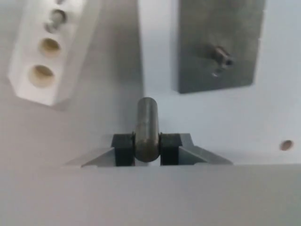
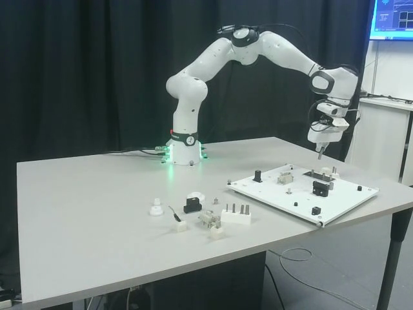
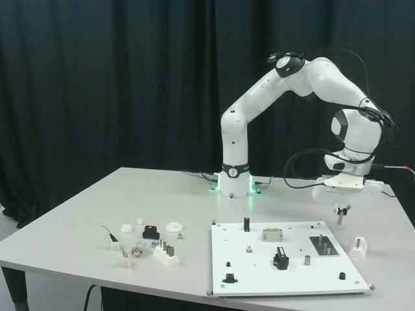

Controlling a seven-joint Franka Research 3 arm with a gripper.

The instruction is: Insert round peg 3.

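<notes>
1. Wrist view: the jaws [image 1: 147,147] were closed onto a grey round metal peg [image 1: 147,127], black pads pressed to either side of it, so the opening was only as wide as the peg. Below lay the white assembly board [image 1: 225,122]. A white block with round holes [image 1: 47,47] sat toward ten o'clock of the peg, one hole already holding a pin, two showing empty. A grey metal plate with a small stud [image 1: 218,44] sat toward one o'clock.

2. First room view: the white robot arm [image 2: 258,51] held the peg in the air above the far right part of the board, clear of the grey desk [image 2: 84,200].

3. Second room view: the peg hung above the board's right edge, near the white block.

4. Risk, as I judge it: the peg was not yet over a hole; a descent off-centre or tilted would likely jam it on the rim or shift it in the grip.
</notes>
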